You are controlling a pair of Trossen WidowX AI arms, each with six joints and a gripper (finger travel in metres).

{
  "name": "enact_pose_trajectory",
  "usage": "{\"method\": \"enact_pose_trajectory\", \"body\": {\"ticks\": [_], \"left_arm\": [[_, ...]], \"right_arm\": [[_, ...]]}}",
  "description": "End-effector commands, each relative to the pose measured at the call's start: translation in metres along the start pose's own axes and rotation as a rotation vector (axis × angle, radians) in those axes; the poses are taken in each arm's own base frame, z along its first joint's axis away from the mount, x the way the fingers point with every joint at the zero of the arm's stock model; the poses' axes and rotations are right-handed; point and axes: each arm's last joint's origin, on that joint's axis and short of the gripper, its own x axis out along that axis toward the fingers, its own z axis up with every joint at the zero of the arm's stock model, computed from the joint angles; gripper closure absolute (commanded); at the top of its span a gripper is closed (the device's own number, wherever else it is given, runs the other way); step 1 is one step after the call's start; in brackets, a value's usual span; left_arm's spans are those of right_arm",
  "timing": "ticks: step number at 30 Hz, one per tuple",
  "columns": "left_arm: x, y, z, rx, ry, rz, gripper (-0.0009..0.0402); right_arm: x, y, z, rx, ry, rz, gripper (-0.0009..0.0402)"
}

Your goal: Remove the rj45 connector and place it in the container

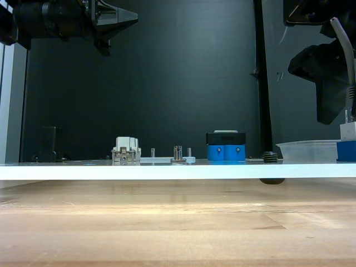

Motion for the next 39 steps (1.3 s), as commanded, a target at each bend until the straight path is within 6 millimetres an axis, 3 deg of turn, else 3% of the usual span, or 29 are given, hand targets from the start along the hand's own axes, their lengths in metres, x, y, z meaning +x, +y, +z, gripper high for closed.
{"method": "enact_pose_trajectory", "body": {"ticks": [1, 35, 39], "left_arm": [[0.0, 0.0, 0.0, 0.0, 0.0, 0.0, 0.0393], [0.0, 0.0001, 0.0, 0.0, 0.0, 0.0, 0.0393], [0.0, 0.0001, 0.0, 0.0, 0.0, 0.0, 0.0393]], "right_arm": [[0.0002, 0.0, -0.0004, -0.002, 0.005, 0.005, 0.0214], [0.0002, 0.0012, 0.001, 0.003, -0.009, 0.018, 0.0391], [0.0002, 0.0017, 0.001, 0.003, -0.003, 0.032, 0.0391]]}}
